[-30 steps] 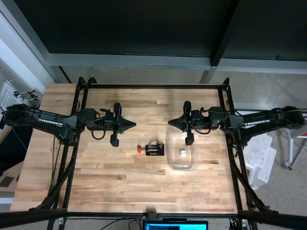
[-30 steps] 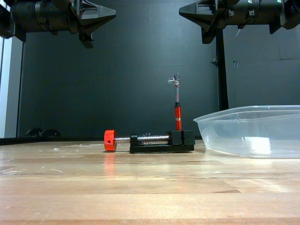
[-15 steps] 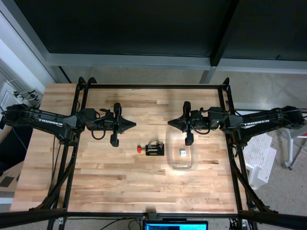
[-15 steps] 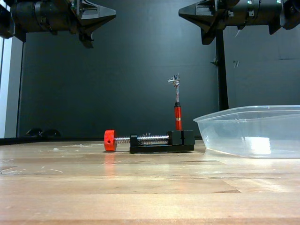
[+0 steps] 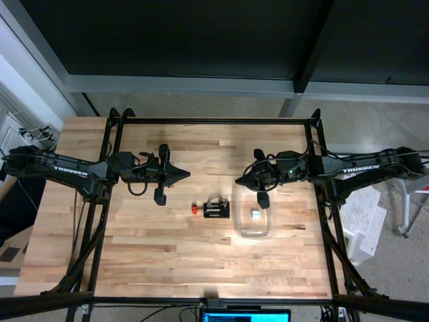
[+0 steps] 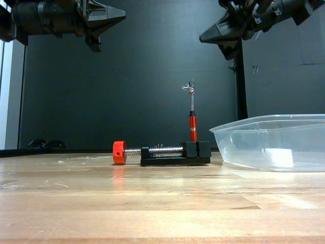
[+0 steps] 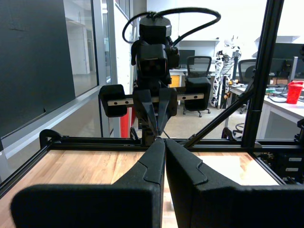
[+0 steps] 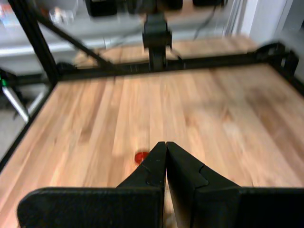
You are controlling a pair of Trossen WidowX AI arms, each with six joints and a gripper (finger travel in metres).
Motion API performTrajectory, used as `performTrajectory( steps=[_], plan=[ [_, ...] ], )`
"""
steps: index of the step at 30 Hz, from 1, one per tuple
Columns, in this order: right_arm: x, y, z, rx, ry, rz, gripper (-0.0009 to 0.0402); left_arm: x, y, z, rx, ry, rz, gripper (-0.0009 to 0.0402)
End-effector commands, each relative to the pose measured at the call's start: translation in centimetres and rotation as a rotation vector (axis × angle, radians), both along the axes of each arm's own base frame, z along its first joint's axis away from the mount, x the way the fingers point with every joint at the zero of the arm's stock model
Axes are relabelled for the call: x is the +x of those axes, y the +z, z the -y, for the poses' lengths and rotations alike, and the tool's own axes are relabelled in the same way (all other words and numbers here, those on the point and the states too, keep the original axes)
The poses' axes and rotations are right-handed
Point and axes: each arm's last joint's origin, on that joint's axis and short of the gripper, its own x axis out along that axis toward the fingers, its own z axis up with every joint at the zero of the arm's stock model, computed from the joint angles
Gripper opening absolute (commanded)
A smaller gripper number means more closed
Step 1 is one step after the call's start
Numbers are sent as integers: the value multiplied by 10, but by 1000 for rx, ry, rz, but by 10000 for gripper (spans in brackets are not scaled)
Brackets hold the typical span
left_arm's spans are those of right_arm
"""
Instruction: Remove the RCA connector from the receptacle and place in the container
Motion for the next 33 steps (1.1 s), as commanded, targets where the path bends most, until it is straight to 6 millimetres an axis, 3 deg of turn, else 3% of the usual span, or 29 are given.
performTrajectory(
  steps=[1,15,23,33],
  plan=[
    [4,5,-1,-13,-6,-86,0,0,0,0,0,0,0,0],
    [28,3,-27,-125,7,-410,15,0,0,0,0,0,0,0],
    [46,-10,-37,-144,6,-503,74,0,0,0,0,0,0,0],
    [63,-20,-42,-125,-13,-561,177,0,0,0,0,0,0,0]
  ],
)
